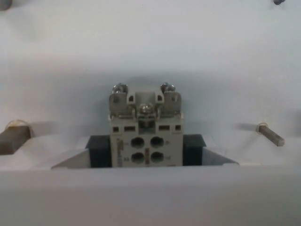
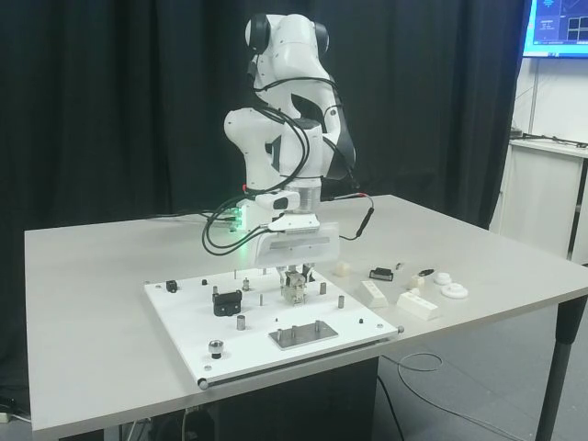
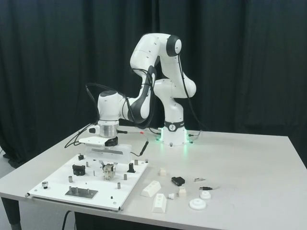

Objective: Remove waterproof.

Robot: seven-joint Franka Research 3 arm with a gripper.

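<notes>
The connector (image 1: pixel 145 134) looks like a small, light, rigid block of hard plastic with metal clamps and screws on top, so it should take a firm pinch without harm; its smooth flat sides are the likely place to hold. Its body is pale, with four round sockets on the face. It stands on the white board (image 2: pixel 184 317) on the grey surface (image 3: pixel 249 167), directly under the gripper (image 1: pixel 146 155), whose black fingers appear closed against its two sides.
</notes>
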